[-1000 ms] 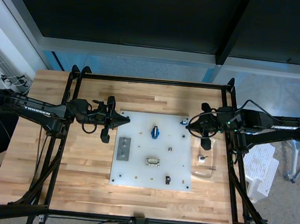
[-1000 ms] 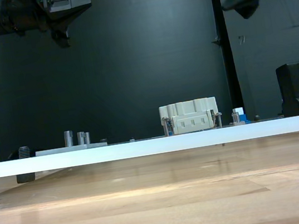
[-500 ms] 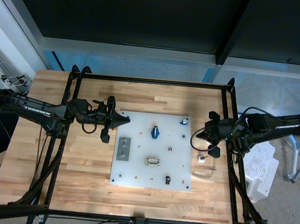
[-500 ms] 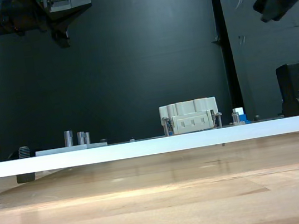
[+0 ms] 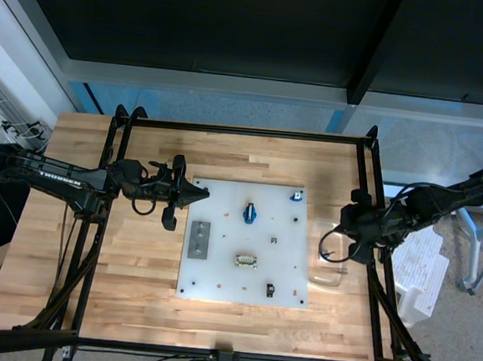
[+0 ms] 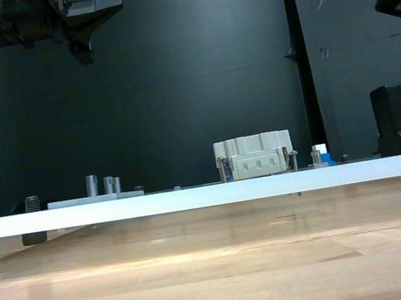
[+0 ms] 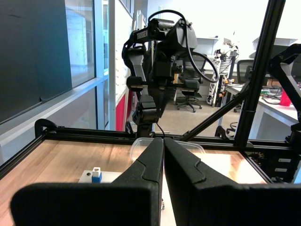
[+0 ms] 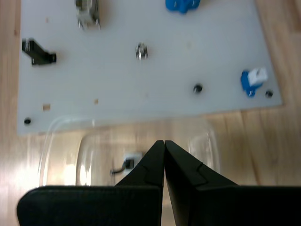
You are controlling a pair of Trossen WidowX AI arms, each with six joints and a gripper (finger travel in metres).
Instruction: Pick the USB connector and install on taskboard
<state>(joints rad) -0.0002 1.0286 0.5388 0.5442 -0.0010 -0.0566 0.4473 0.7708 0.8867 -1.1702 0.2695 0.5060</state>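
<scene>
Right claw: fingers pressed together, empty, above clear tray.
USB connector: in the tray, under and just beside the claw tips, by white piece; untouched.
Taskboard: ahead of claw, beyond the tray.
Left claw: fingers together, empty, high over the opposite board edge.

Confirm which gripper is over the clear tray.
The right gripper: shut, it hangs above the clear tray right of the taskboard. The left gripper, also shut, hovers by the taskboard's far left corner instead.

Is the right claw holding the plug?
No, the right claw is shut on nothing over the clear tray; the left claw, shut, hovers over the board.
</scene>
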